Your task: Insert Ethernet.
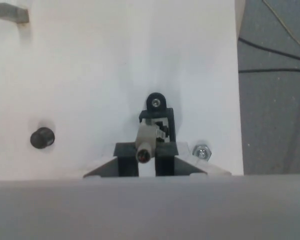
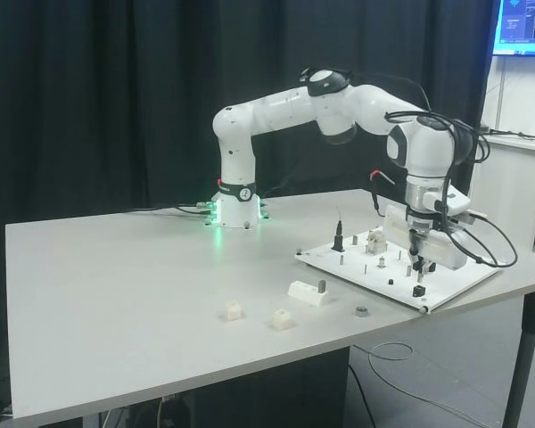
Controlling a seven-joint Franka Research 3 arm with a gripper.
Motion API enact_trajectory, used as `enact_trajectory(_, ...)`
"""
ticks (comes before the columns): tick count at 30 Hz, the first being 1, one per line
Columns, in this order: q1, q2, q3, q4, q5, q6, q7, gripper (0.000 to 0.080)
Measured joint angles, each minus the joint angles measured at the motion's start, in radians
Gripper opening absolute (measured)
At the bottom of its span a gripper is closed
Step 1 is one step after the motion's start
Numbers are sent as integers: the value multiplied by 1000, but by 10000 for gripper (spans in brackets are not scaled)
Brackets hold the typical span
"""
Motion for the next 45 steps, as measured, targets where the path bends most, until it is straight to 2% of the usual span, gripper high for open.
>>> enact_trajectory(19,-13,0,24,0,0,25,0,67)
enact_trajectory(45,-19,0,26,0,1,30,1,66)
